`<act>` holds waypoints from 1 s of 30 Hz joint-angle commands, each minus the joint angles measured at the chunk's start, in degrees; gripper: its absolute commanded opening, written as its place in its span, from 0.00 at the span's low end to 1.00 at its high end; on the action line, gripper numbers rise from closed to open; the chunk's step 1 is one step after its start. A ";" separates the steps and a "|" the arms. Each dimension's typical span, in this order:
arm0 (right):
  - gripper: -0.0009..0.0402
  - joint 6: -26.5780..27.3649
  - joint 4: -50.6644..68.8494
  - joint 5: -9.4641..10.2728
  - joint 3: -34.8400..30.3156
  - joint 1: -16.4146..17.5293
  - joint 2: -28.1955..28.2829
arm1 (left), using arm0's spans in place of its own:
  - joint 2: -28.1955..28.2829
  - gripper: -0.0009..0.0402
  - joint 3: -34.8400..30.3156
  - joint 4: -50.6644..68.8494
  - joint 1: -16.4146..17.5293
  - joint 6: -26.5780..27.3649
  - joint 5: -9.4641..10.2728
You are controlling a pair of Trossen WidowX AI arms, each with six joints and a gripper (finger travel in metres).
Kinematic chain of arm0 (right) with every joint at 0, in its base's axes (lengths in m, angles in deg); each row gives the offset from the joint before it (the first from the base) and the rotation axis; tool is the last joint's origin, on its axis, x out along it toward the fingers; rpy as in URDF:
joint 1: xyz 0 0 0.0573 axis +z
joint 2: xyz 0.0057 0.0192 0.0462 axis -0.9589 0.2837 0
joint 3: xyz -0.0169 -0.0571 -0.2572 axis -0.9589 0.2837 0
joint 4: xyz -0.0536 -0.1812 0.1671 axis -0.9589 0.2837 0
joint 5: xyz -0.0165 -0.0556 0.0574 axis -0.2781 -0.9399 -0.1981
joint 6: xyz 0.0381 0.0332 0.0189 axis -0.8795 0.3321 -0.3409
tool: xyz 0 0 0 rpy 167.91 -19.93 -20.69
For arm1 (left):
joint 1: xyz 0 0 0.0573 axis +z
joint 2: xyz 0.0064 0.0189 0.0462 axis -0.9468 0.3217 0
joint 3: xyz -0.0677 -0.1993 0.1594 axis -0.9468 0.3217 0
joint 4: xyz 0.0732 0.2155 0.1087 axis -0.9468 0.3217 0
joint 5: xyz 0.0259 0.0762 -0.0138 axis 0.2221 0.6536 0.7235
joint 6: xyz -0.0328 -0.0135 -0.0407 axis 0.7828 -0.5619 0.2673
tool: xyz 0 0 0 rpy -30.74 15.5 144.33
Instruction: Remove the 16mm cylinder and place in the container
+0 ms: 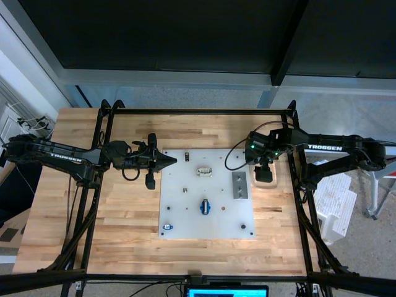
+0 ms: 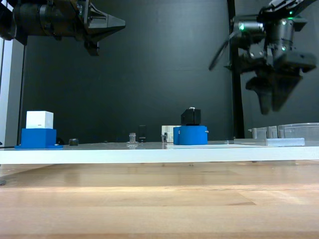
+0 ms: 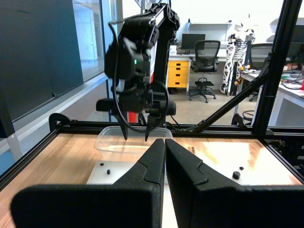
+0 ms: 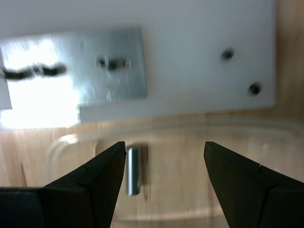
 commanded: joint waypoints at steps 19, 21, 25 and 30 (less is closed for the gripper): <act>0.26 -4.66 -34.18 6.54 -1.73 4.92 -4.09 | 0.00 0.02 0.00 -0.02 0.02 0.00 -0.02; 0.22 -5.42 -36.57 6.54 -1.29 5.68 -4.31 | 0.02 0.02 0.00 -0.02 0.00 0.00 -0.02; 0.13 -6.10 -39.67 6.49 -1.22 6.88 -4.31 | 0.02 0.02 0.00 -0.02 0.02 0.00 -0.02; 0.01 -7.61 -47.43 6.01 -0.13 8.41 -4.31 | 0.02 0.02 0.00 -0.02 0.00 0.00 -0.02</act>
